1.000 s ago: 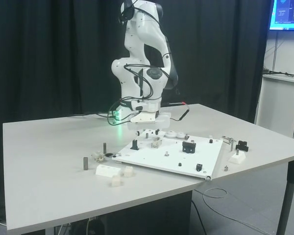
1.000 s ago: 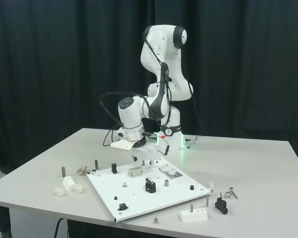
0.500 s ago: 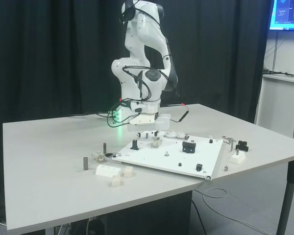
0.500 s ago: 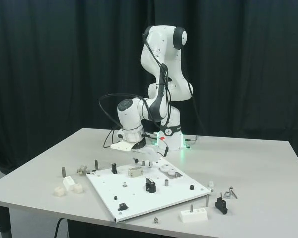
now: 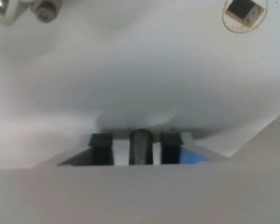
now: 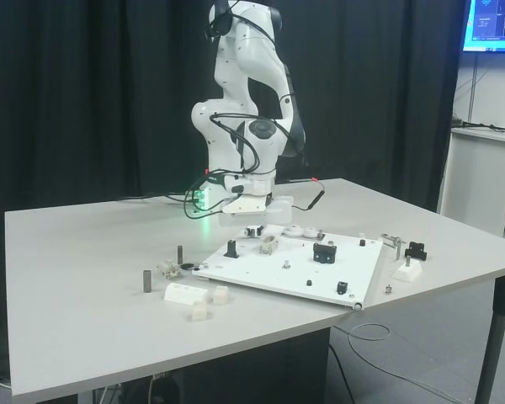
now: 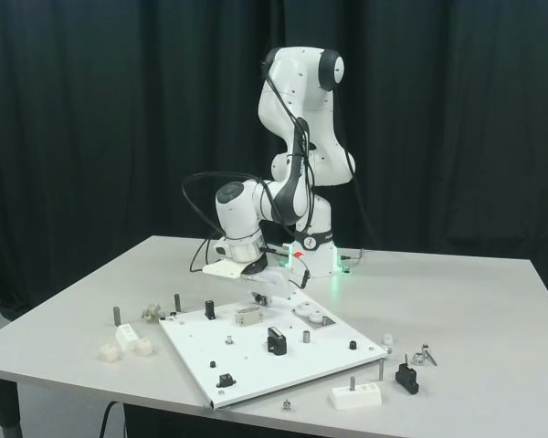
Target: Remove round peg 3.
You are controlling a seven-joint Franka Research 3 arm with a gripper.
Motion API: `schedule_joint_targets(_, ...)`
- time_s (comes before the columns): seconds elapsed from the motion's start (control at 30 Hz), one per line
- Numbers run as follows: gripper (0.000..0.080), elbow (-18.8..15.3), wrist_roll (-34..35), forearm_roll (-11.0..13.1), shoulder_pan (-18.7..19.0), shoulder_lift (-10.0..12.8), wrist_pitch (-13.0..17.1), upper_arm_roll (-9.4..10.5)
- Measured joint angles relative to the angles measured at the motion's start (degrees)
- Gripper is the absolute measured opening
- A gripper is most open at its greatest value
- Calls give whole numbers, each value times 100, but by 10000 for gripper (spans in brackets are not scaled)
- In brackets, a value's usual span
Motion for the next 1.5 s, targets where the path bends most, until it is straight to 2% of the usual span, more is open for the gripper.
schedule_joint_targets(0.1,304,0,0,-1,-1,3,4,-23)
schedule_joint_targets(0.13,120,0,0,2,-1,3,4,-29)
schedule_joint_targets(0.63,111,6,-14,6,0,3,-5,-33)
schedule_joint_targets(0.87,110,68,-17,-43,0,-28,-159,-41)
schedule_joint_targets(1.1,110,143,60,-276,0,-201,-456,-60)
schedule_joint_targets(1.5,110,170,628,-894,4,-745,-914,-60)
